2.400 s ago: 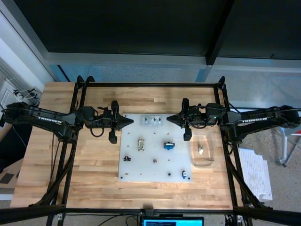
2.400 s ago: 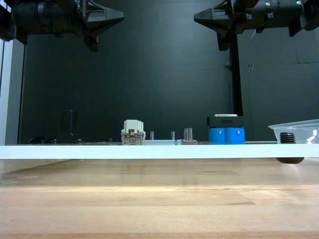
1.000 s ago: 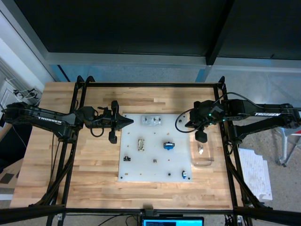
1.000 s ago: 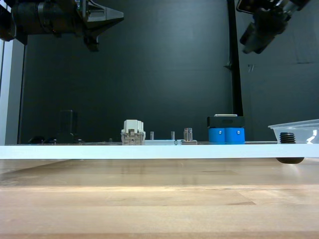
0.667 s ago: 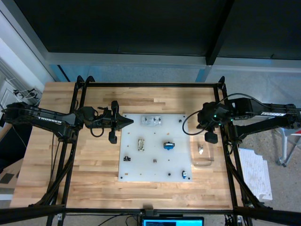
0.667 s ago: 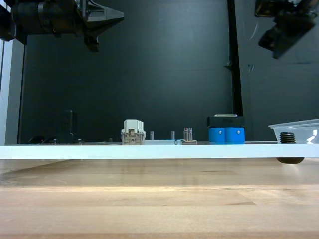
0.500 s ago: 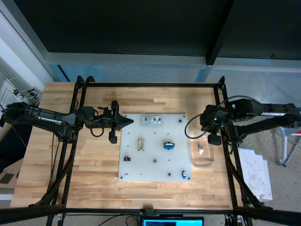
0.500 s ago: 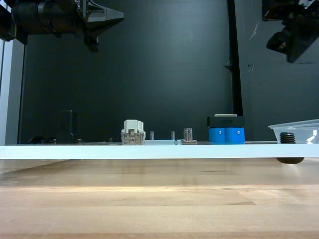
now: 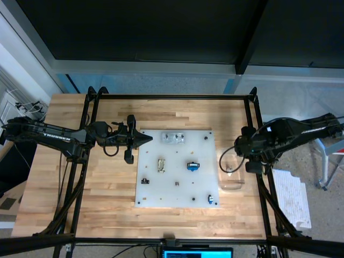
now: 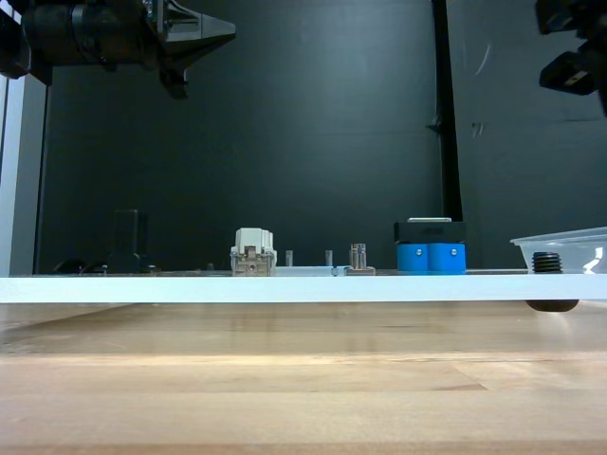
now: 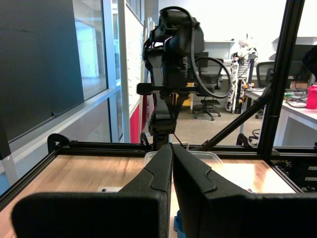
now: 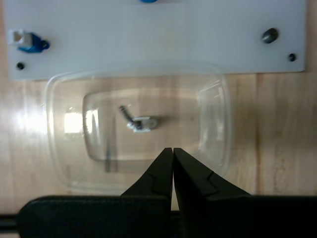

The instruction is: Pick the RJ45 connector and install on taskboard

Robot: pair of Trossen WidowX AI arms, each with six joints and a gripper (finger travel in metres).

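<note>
The RJ45 connector (image 12: 141, 123), a tiny whitish plug, lies inside the clear plastic tray (image 12: 49, 99) just off the right edge of the white taskboard (image 12: 148, 44). From above the connector (image 9: 229, 172) shows as a pale speck in the tray (image 9: 232, 186) beside the taskboard (image 9: 172, 196). My right gripper (image 12: 172, 149) is shut and empty, pointing down above the tray's outer side, apart from the plug. It hangs high at the right (image 9: 250, 167). My left gripper (image 11: 172, 145) is shut and hovers level above the board's far left corner (image 9: 150, 138).
Blue fittings (image 9: 192, 166) (image 9: 210, 200), a beige connector block (image 9: 160, 164) and metal posts (image 9: 174, 138) stand on the board. A black screw (image 10: 543, 262) sits by the tray (image 10: 560, 242). A black frame (image 9: 172, 97) rings the wooden table.
My right arm swung right from the board's far right corner, tipped its gripper downward and now hangs over the tray. The left arm stayed put.
</note>
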